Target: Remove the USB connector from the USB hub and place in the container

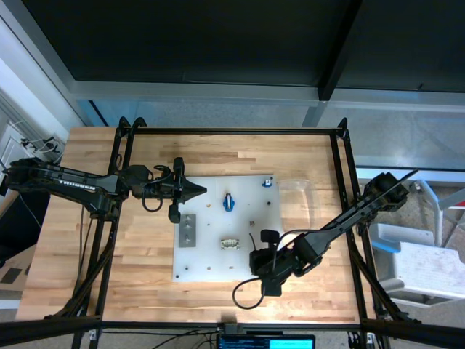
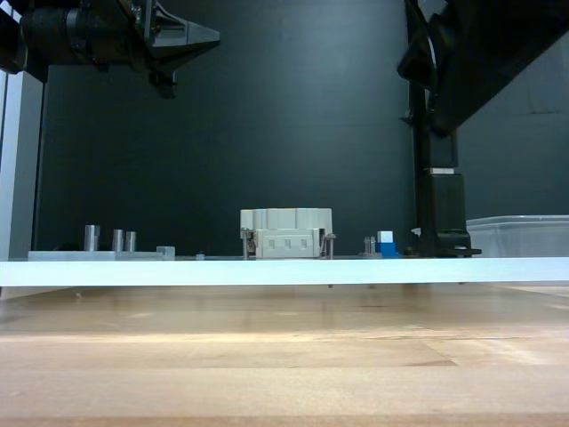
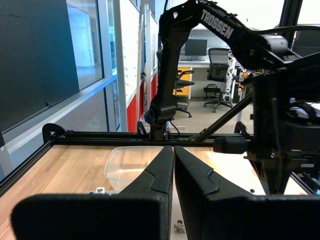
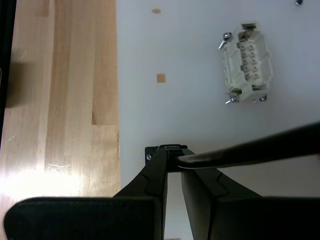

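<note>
USB connector [image 4: 250, 149] sits with its plug in the USB hub [image 4: 167, 150], a small black block in the near-right part of the white board [image 4: 200, 110]. Its thin black cable slants away from the hub past the tool. The right tool [image 4: 174, 161] points down at the hub, its fingers drawn in on either side of the plug and clenched on it. A beige-grey rectangular connector [image 4: 247, 62] stands on the board near the hub but apart from it. The container [image 1: 298, 200], a clear tub, rests on the table [image 1: 145, 291] just beside the board's right edge, well apart from the hub. The left tool [image 3: 173, 150] hovers high over the board's far-left corner, fingers pressed together and holding nothing. A blue part [image 1: 228, 201] and a grey metal block with pegs [image 1: 188, 231] also sit on the board.
</note>
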Motion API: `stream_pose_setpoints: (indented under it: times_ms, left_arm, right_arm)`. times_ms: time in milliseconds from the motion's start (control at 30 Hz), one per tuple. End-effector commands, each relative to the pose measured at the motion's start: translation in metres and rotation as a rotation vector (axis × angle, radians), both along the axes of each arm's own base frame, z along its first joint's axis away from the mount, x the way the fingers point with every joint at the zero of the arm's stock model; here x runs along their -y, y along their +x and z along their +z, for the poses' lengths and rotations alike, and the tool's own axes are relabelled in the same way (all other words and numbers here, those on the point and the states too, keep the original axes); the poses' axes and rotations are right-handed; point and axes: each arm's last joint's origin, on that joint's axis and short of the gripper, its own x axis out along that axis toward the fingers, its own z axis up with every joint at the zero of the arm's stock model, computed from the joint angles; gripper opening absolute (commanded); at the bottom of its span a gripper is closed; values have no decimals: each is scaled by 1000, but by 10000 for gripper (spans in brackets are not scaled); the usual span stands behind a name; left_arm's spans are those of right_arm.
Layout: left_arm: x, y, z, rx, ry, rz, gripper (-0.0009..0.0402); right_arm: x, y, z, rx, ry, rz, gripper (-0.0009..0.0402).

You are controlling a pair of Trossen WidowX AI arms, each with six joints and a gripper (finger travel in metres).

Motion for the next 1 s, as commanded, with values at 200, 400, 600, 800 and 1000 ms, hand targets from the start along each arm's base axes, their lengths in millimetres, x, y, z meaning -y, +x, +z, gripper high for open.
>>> stream_pose_setpoints:
  times_ms: [200, 400, 600, 800, 1000]
  left_arm:
    - [0, 0, 0, 0, 0, 0, 1]
    - [0, 0, 0, 0, 0, 0, 1]
    - [0, 0, 0, 0, 0, 0, 1]
    - [0, 0, 0, 0, 0, 0, 1]
    - [0, 0, 0, 0, 0, 0, 1]
  right_arm:
    - [-4, 19, 6, -52, -28, 52, 0]
    - [-3, 22, 10, -86, -43, 74, 0]
    - [-3, 22, 12, -61, -58, 57, 0]
    - [-5, 19, 13, 10, -34, 22, 0]
    - [-3, 12, 9, 64, -14, -26, 0]
